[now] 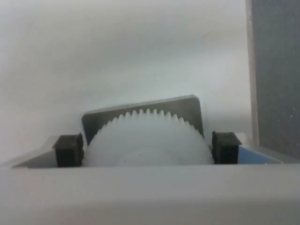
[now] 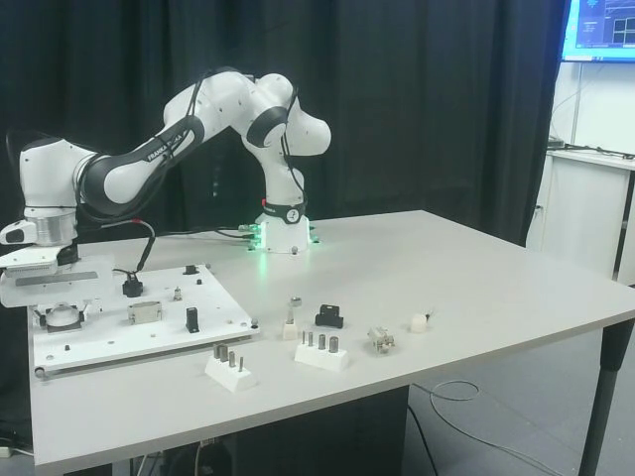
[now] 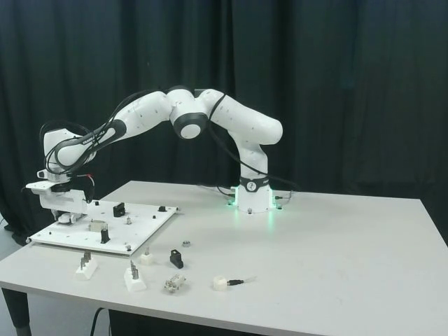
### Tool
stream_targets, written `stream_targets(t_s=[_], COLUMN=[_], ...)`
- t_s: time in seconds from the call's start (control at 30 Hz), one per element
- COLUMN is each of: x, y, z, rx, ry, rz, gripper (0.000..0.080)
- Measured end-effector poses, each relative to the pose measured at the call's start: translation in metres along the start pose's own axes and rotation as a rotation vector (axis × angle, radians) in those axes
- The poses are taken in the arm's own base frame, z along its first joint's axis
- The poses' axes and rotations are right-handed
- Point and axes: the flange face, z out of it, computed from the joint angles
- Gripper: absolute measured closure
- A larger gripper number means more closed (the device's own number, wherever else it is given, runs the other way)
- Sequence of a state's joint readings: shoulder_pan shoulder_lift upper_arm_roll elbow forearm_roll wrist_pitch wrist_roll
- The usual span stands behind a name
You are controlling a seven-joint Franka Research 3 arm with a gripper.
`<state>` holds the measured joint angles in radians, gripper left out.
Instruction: Insert large gear.
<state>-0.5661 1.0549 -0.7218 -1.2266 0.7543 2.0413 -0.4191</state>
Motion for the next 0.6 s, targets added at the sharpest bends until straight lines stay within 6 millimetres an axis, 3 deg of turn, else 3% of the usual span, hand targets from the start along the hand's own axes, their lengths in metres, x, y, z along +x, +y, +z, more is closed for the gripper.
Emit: stream_targets(t_s=[0.57, 0.6], x=[0.0007, 0.0010], y=[-0.0020, -0.0021], z=[0.0005, -0.0002], rx=[0.005, 0.005], ry=[0.004, 0.005], rz=[-0.004, -0.005], gripper=[0.0156, 0.0013])
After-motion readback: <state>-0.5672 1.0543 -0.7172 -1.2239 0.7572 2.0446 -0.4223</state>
